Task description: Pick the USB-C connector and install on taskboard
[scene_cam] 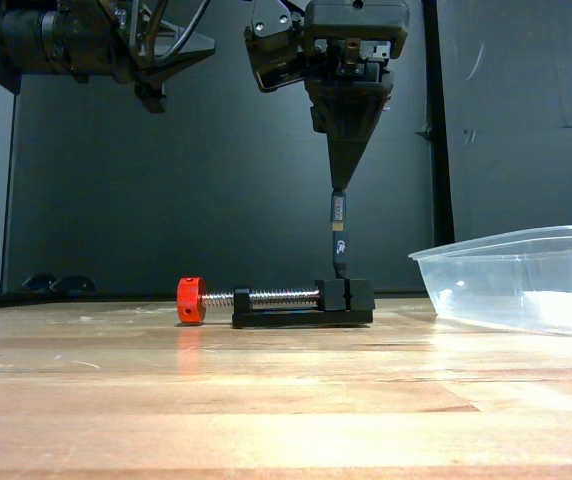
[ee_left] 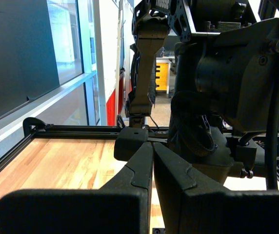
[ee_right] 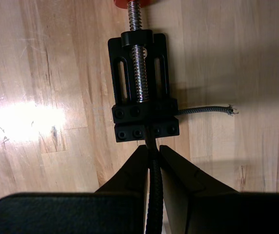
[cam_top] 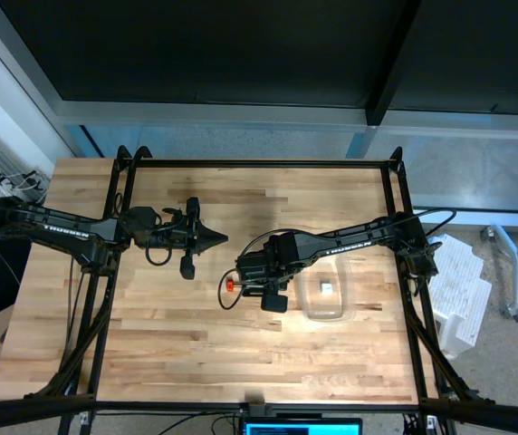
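The taskboard (scene_cam: 302, 303) is a small black block with a threaded screw and a red-orange knob (scene_cam: 191, 300), lying on the wooden table. My right gripper (scene_cam: 337, 187) points straight down over the end of the block away from the knob, shut on the USB-C connector (scene_cam: 338, 238). This thin dark plug hangs upright, and its lower tip meets the top of the block. In the right wrist view the fingers (ee_right: 135, 168) pinch the dark connector (ee_right: 152, 155) just short of the taskboard (ee_right: 142, 92). My left gripper (cam_top: 214, 238) hovers shut and empty, to the left and farther back.
A clear plastic tray (scene_cam: 486, 275) stands right of the taskboard, with a small white square piece (cam_top: 327, 286) inside. A short braided cable end (ee_right: 208, 111) sticks out sideways from the block. A black frame (cam_top: 259, 164) runs along the table edges.
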